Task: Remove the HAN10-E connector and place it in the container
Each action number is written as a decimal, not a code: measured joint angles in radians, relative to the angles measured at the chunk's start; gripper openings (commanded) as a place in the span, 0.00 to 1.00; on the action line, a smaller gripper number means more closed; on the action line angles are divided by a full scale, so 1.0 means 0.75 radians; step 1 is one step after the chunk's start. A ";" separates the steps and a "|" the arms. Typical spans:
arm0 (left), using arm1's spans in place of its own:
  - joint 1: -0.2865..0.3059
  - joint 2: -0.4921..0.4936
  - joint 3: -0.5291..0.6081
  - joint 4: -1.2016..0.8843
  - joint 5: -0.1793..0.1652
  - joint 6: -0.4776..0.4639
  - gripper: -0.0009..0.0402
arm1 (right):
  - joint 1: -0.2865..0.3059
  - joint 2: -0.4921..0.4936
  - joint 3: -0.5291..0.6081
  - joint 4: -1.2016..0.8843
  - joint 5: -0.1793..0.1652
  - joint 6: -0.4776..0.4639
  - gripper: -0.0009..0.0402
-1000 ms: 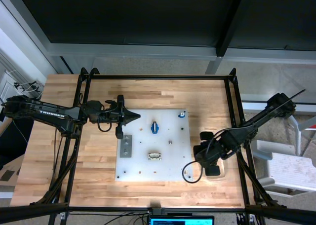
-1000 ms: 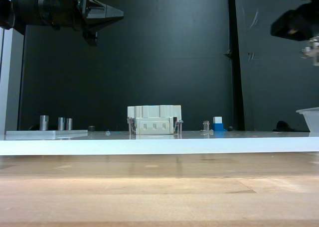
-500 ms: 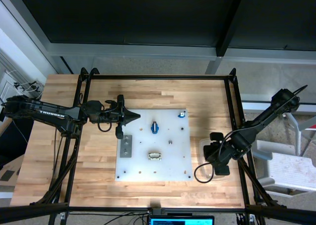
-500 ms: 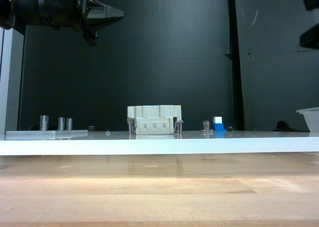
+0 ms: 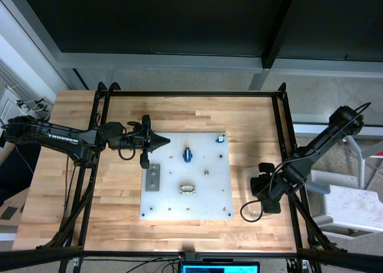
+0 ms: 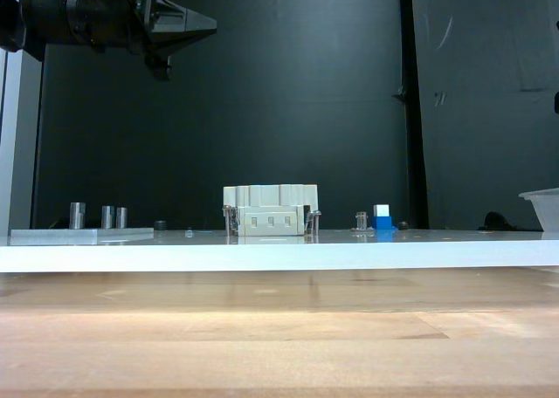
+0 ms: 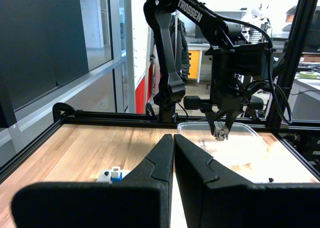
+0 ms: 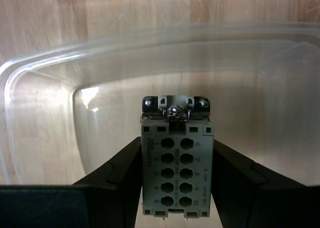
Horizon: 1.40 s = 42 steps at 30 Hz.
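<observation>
Two fingers of the right tool [image 8: 177,142] clamp the HAN10-E connector [image 8: 177,160] by its sides, pin face toward the wrist camera. Connector is held over the container [image 8: 45,78]; contact with its floor can't be told. Container sits on the counter [image 5: 78,195] just beside the right edge of the white board [image 5: 209,165]. Left tool [image 7: 173,138] is closed, empty, raised over the board's far-left corner. Grey-beige housing [image 5: 187,190] stands on the board, well apart from both tools.

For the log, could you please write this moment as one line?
right gripper: holds connector over container | left gripper: shut, parked above board
</observation>
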 measured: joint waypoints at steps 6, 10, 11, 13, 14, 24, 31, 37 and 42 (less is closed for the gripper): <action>0.000 0.000 -0.001 0.000 0.000 0.000 0.02 | 0.002 0.001 -0.087 0.098 -0.001 0.036 0.03; 0.000 0.000 -0.001 0.001 0.000 0.001 0.02 | 0.002 0.001 -0.141 0.165 -0.001 0.053 0.03; 0.000 0.000 0.000 0.000 0.000 0.001 0.02 | 0.002 0.004 -0.151 0.174 -0.001 0.063 0.03; 0.000 0.000 -0.001 0.001 0.000 0.000 0.02 | 0.002 0.018 -0.161 0.182 -0.001 0.066 0.03; 0.000 0.000 -0.001 0.001 0.000 0.001 0.02 | 0.002 0.027 -0.162 0.183 -0.001 0.067 0.03; 0.000 0.000 0.000 0.000 0.000 0.001 0.02 | 0.002 0.083 -0.163 0.214 0.000 0.067 0.03; 0.000 -0.001 -0.001 0.000 0.000 0.001 0.02 | 0.002 0.114 -0.163 0.222 -0.001 0.070 0.03; 0.000 -0.001 -0.001 0.000 0.000 0.000 0.02 | 0.002 0.116 -0.163 0.225 -0.001 0.071 0.06; 0.000 -0.001 0.000 0.001 0.000 0.001 0.02 | 0.002 0.116 -0.163 0.229 -0.001 0.071 0.22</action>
